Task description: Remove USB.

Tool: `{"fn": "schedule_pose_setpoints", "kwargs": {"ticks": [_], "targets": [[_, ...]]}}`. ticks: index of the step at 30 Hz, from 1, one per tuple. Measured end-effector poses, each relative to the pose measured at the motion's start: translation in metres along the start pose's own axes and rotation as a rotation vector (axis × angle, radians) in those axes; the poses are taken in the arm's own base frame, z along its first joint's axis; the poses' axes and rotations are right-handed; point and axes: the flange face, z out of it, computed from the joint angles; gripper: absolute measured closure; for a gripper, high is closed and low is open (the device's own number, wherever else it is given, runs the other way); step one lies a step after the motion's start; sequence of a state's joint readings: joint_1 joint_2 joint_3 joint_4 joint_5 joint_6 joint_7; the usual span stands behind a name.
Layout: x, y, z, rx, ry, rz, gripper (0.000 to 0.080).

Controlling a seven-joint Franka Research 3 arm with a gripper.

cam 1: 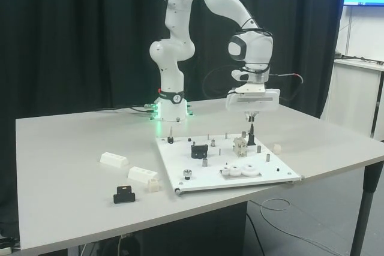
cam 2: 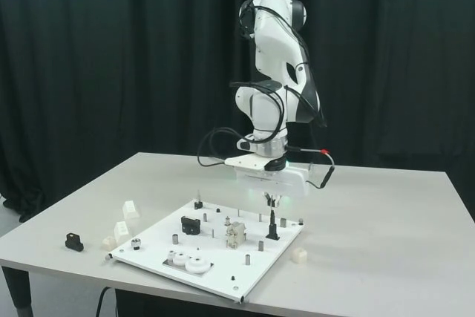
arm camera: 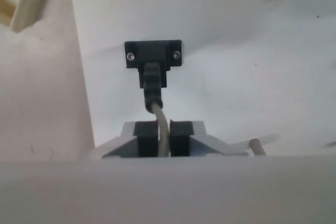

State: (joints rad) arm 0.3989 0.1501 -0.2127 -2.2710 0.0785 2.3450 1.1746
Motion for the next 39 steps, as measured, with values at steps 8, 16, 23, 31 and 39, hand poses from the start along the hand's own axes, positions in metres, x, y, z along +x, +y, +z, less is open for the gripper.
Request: {"fn": "schedule_pose_setpoints", "kwargs": {"ticks": [8,16,23,31,39], "targets": [[-0.002,-0.001,0.000,0.001,0.001,0.002,0.0771],[-0.001,-0.001,-0.001,0.003,0.003,0.002,0.0774],[0.001,-0.004,-0.005,0.012,0.015,-0.003,0.0774],[0.005,-0.013,-0.031,0.027,0.029,-0.016,0.0777],[0.008,-0.019,-0.064,0.000,0.030,-0.027,0.0777]]}}
